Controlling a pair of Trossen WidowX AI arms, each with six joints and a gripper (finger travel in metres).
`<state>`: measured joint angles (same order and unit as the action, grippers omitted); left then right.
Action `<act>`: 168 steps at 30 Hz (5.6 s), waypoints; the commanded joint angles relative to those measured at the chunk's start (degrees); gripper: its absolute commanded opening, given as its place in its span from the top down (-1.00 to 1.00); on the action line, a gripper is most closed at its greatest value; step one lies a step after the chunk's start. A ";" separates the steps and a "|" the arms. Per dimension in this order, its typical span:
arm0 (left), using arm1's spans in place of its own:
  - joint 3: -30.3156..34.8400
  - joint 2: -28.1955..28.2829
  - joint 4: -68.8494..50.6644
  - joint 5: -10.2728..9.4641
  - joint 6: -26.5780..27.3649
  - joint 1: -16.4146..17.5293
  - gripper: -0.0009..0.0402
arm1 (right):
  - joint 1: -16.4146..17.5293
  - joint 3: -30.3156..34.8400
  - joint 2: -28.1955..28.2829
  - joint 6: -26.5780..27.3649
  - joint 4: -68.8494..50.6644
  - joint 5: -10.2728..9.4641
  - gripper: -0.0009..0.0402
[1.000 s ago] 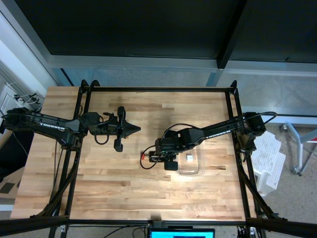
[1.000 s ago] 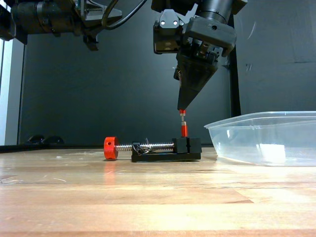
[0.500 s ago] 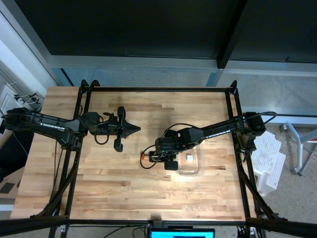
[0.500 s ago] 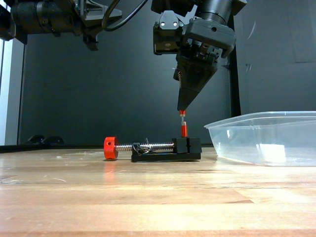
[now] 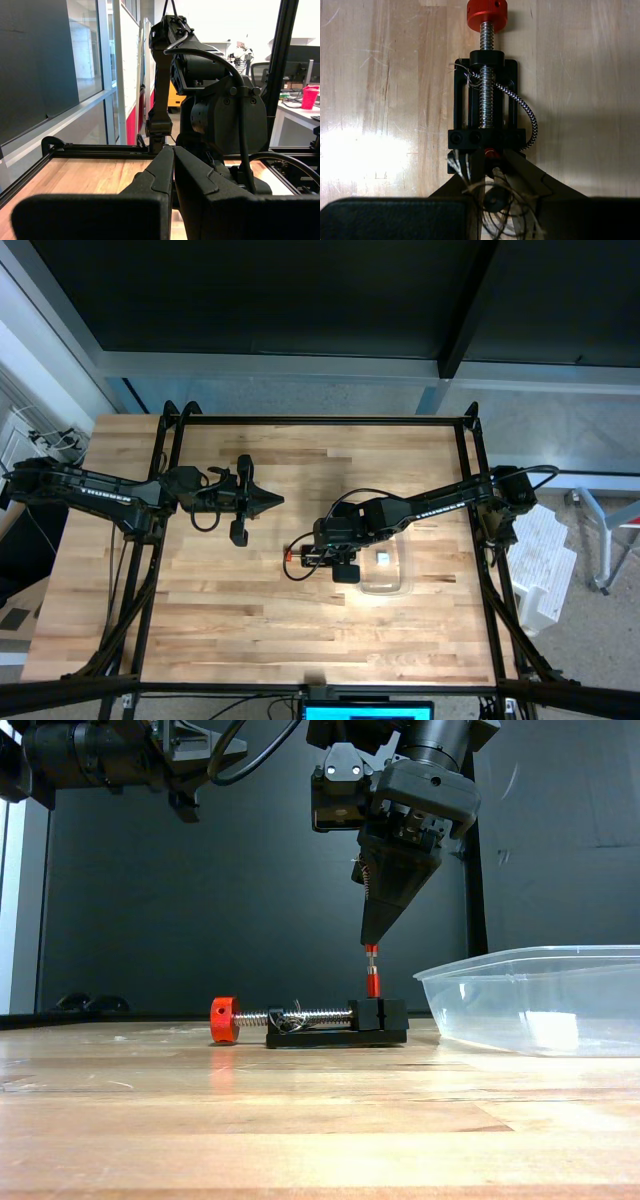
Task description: Pick the RCA connector and install on taskboard
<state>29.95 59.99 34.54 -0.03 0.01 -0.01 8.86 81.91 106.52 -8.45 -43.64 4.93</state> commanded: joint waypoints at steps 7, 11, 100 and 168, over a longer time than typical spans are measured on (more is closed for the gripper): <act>0.00 0.00 0.00 0.00 -0.02 0.00 0.96 | 0.00 -0.04 0.00 0.00 0.02 -0.02 0.90; 0.00 0.02 0.00 0.00 -0.02 0.00 0.96 | 0.00 -0.24 0.00 0.00 0.04 -0.02 0.90; 0.00 0.02 0.00 0.00 -0.02 0.02 0.96 | -0.63 -3.76 -6.08 -0.07 2.38 -0.24 0.18; 0.00 0.02 0.00 0.00 -0.02 0.00 0.96 | -9.77 -34.71 -42.03 10.40 47.06 -7.52 0.96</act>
<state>29.93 59.99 34.54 -0.03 0.01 -0.01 -0.93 47.99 64.95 2.02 2.20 -2.66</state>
